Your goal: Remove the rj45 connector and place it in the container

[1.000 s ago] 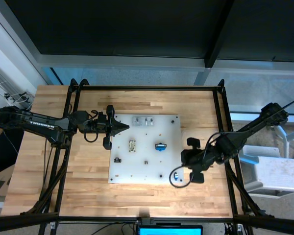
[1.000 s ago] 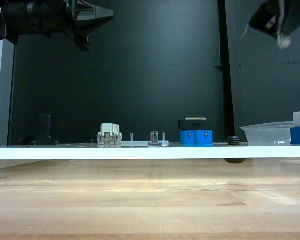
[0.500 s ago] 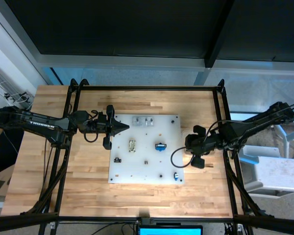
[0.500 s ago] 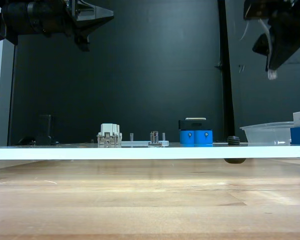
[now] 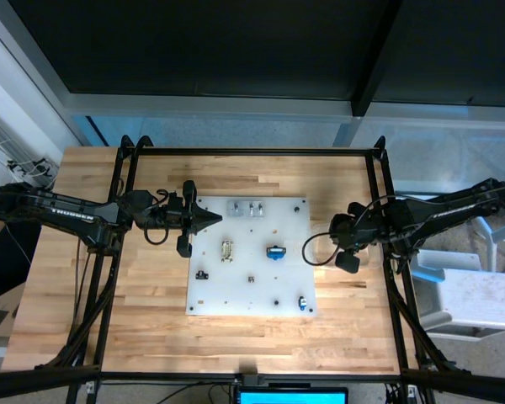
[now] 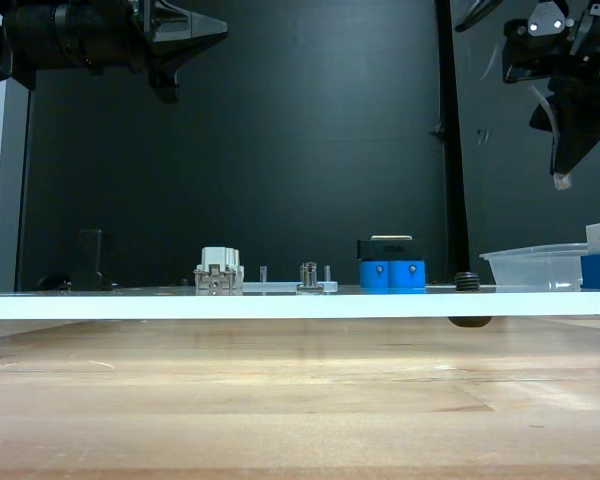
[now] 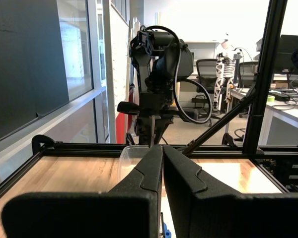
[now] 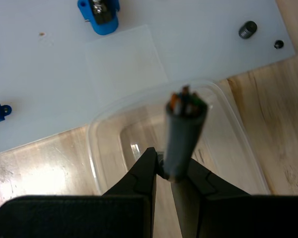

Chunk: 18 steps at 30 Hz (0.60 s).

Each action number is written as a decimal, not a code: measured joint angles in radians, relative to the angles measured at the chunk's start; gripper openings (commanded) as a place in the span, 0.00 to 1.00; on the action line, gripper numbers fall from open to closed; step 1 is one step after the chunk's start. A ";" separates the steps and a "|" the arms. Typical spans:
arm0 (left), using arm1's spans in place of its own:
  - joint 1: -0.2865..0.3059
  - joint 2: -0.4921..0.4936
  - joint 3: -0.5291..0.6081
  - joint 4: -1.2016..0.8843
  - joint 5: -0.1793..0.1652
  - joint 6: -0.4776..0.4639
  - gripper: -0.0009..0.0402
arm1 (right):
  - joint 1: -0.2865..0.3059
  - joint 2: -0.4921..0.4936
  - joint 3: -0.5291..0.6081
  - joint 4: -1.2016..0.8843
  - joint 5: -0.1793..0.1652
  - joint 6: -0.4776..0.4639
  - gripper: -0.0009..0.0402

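Hands (image 5: pixel 209 218) aloft, right (image 8: pixel 171 169) over clear container (image 6: pixel 528 268)

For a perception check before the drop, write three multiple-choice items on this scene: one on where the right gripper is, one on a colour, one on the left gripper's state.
1. Where is the right gripper?
A) above the container
B) above the board's middle
C) down on the wood

2. What colour is the sheath of the cable it holds?
A) red
B) grey
C) yellow

3. How do the left gripper fingers stand?
A) wide apart
B) shut on a screw
C) shut, empty

1 A: the right wrist view shows the tray beneath its fingers.
2 B: the stub is grey, with coloured wires at its end.
3 C: the fingers meet with nothing between them, over the white board at its left edge.
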 measured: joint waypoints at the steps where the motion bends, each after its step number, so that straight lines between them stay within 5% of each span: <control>1: 0.000 0.000 0.000 0.000 0.000 0.000 0.02 | -0.006 -0.008 -0.005 -0.005 0.000 0.000 0.02; 18: 0.000 0.000 0.000 0.000 0.000 0.000 0.02 | -0.094 -0.085 -0.071 -0.076 -0.023 -0.002 0.02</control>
